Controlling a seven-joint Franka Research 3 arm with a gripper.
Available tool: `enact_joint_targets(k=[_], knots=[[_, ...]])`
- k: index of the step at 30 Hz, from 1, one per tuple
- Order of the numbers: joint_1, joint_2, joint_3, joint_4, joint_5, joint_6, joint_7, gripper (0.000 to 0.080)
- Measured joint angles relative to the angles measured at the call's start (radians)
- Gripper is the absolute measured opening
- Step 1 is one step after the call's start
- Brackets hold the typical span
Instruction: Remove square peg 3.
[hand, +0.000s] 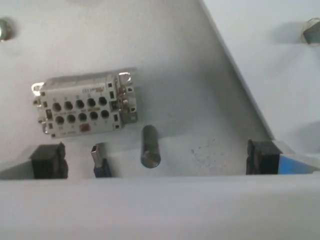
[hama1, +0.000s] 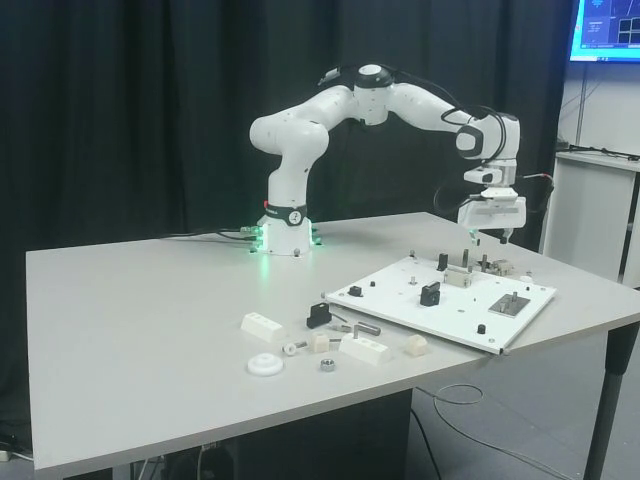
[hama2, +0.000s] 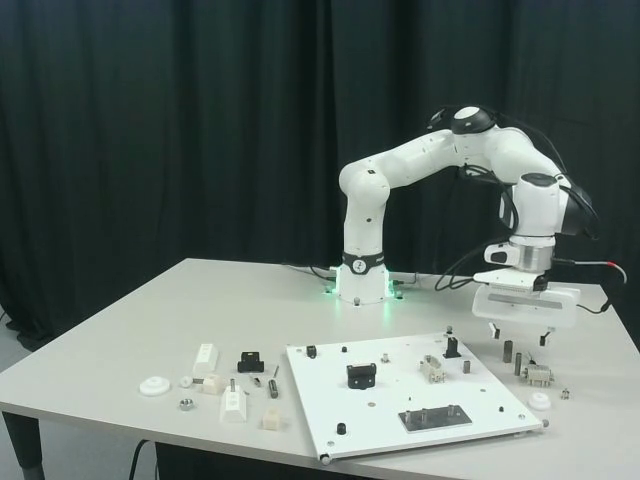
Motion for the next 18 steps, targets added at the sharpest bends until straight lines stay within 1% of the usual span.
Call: enact_joint_targets(k=[5, 18], knots=[[-0.002, 0.0, -0.006, -0.001, -0.011, 0.0, -0.005, 0.08], [-0.005, 0.0, -0.012, -0.003, -0.012, 0.0, -0.021, 0.08]])
